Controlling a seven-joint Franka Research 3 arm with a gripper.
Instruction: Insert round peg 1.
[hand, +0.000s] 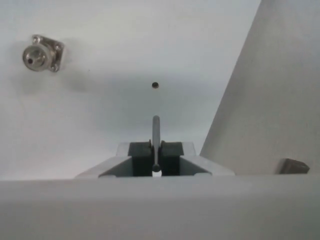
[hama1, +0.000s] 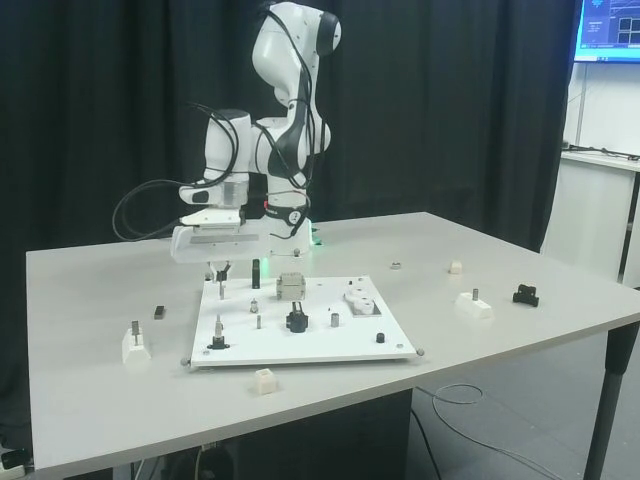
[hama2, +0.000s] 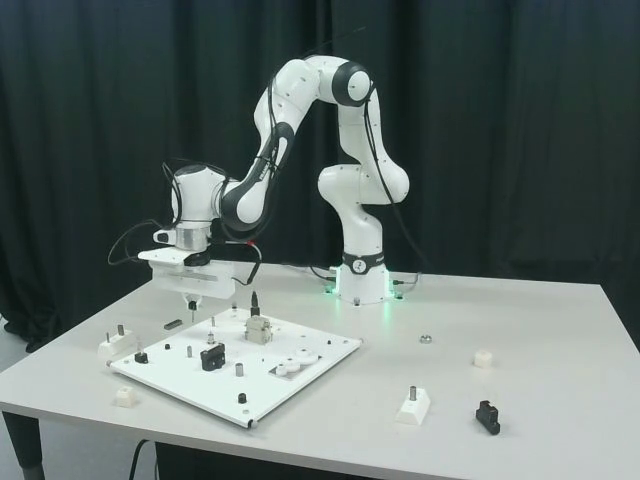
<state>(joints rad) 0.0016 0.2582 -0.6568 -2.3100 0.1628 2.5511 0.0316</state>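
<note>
Because round peg 1 (hand: 156, 134) is a thin, straight grey rod, it will likely handle as a light, rigid and rather slick piece that can slip or tip between the pads if it is nudged sideways. It is already held: the jaws (hand: 156, 159) are clamped on its upper end, the two black pads (hand: 140, 158) pressing it from both sides, and most of its length sticks out below them. Holding it near the top leaves the lower end free for insertion, but it also gives that free tip plenty of leverage, so I judge that even a slight side load at the hole could swing it off line.

In the wrist view a small dark hole (hand: 155, 85) sits in the white board (hand: 100, 115) just ahead of the peg's tip, apart from it. A metal connector (hand: 42, 53) with a square flange stands well off to one side.

Both room views show the gripper (hama1: 221, 271) low over the far left part of the board (hama1: 320, 345), which lies on the grey worktop (hama1: 90, 300). From there the peg itself is too small to make out, and the gap between tip and board cannot be judged. The wrist's own body blocks the near part of the wrist view, and the hole's depth is not visible.
</note>
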